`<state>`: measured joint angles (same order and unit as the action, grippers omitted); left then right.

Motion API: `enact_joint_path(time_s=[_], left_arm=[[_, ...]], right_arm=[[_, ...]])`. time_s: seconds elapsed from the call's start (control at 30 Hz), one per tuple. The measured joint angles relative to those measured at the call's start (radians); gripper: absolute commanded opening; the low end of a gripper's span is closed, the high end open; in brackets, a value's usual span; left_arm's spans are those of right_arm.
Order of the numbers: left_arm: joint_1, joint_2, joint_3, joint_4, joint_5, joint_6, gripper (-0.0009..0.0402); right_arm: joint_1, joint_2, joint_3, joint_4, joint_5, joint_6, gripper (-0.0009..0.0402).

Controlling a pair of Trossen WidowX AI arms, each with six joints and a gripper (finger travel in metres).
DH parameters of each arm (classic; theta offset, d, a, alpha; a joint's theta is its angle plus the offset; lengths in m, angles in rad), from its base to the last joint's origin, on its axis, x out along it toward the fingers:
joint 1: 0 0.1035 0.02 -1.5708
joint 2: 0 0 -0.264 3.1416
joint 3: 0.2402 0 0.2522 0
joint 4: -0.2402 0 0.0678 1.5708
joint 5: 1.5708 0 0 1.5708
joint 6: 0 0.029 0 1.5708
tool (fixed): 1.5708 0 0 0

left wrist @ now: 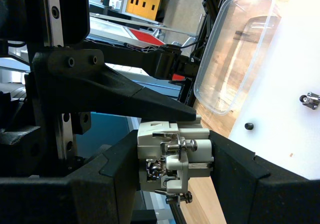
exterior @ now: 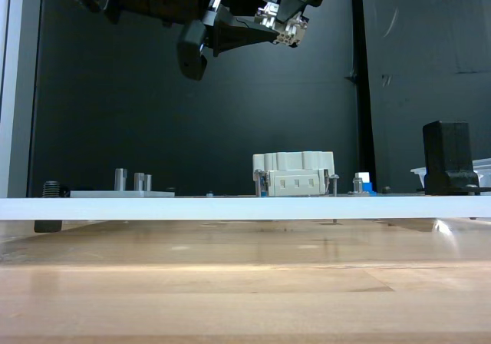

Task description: Pick the HAN10E connector and install on the hub

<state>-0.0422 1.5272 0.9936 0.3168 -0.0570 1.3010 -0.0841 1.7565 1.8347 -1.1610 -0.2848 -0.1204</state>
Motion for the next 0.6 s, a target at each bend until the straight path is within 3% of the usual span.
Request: enact_joint_path(time_s=[0.4,0.5,0.6], left_arm=[[-0.009,0.000,0.000,0.003,-0.002,-0.010,0.0279],[-0.013,0.000,0.000,0.004,-0.052,-0.062,0.0289],[-0.017,0.000,0.000,-0.002,-0.150,-0.179,0.0286]], right_arm=[[0.001,-0.014,0.000,-0.027,0.000,-0.006,0.0072],[0.001,-0.026,-0.004,-0.031,0.002,-0.010,0.0078],[0.001,-0.051,-0.027,-0.033,0.003,-0.014,0.0083]])
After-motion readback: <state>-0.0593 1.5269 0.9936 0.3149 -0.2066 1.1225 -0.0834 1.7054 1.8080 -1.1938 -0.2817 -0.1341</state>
